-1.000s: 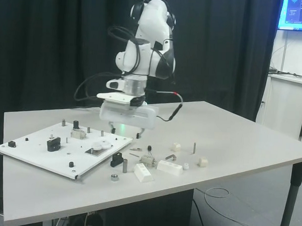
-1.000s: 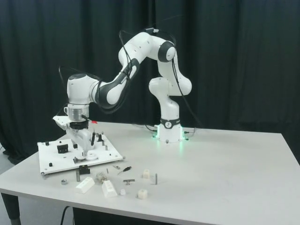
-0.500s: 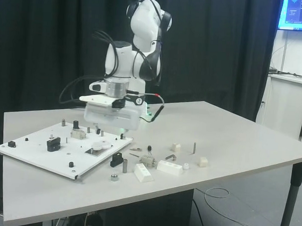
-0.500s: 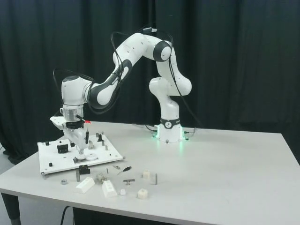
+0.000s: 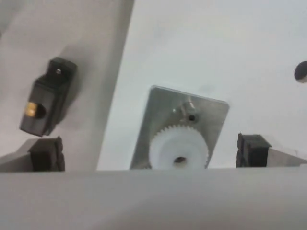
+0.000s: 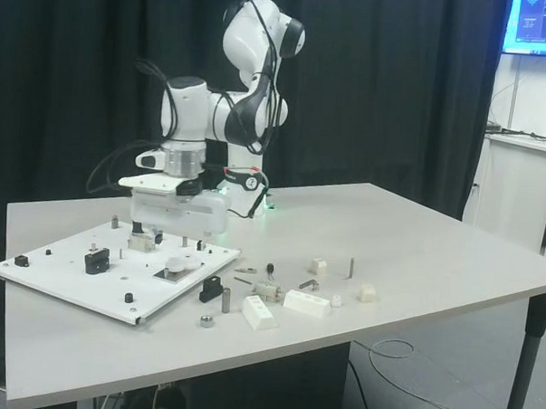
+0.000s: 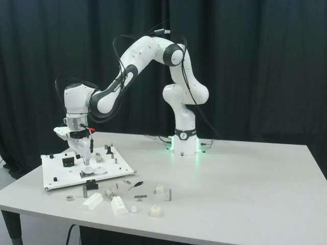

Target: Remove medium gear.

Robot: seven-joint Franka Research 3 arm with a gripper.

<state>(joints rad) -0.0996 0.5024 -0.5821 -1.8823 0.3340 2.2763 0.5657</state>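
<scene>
Wrist view shows the claw [image 5: 148, 152] spread wide over a white gear [image 5: 178, 148] seated on a grey plate [image 5: 211, 115].

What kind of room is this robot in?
Probably a robotics lab: a white robot arm is bolted to a grey table, black curtains hang behind, and a white board holds small parts.

Matt white plastic gear [image 5: 178, 152] on brushed metal plate [image 5: 207, 115]

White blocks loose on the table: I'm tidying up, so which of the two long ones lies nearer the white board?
The long white block nearest the small grey ring; the other long white block lies farther from the white board.
</scene>
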